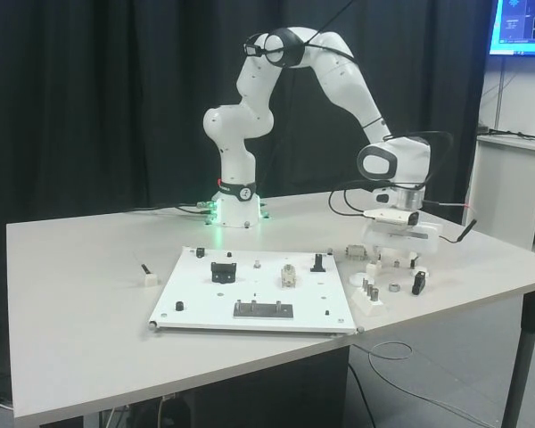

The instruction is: Pick BNC.

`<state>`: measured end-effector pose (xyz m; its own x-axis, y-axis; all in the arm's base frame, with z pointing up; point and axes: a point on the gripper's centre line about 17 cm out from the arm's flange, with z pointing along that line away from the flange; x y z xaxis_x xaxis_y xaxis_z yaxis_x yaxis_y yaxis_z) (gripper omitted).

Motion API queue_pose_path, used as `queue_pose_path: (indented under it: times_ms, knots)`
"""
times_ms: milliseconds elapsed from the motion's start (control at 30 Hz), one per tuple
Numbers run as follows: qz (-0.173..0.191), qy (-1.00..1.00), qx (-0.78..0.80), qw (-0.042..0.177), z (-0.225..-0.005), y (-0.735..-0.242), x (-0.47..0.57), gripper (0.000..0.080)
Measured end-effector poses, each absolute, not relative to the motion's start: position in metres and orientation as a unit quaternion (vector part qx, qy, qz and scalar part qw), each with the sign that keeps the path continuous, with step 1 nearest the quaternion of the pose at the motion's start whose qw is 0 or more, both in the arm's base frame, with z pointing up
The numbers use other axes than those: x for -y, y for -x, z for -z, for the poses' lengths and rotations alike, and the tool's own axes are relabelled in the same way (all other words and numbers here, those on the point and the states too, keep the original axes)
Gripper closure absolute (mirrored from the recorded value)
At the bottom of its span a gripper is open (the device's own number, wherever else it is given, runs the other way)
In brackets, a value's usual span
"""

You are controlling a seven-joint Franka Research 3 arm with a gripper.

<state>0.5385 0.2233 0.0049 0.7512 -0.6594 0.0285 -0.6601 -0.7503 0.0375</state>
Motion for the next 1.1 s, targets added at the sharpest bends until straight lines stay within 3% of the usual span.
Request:
queue_pose_path:
  times_ms: [200, 233, 400, 433, 733, 767, 1100]
  knots:
    - [-0.009, -0.936, 0.35, 0.022, -0.0023, -0.5392, -0.2223, 0.0003]
    - [-0.009, -0.937, 0.35, 0.022, -0.002, -0.5391, -0.2222, 0.0122]
    - [-0.008, -0.938, 0.347, 0.022, -0.0006, -0.5384, -0.222, 0.0122]
    - [-0.008, -0.938, 0.346, 0.022, -0.0005, -0.5383, -0.2221, 0.0302]
    - [-0.008, -0.939, 0.343, 0.022, 0.0002, -0.5379, -0.2231, 0.0302]
    - [-0.008, -0.939, 0.342, 0.022, 0.0, -0.5381, -0.2234, 0.0654]
    - [-0.015, -0.945, 0.326, 0.017, -0.0049, -0.5444, -0.226, 0.0676]
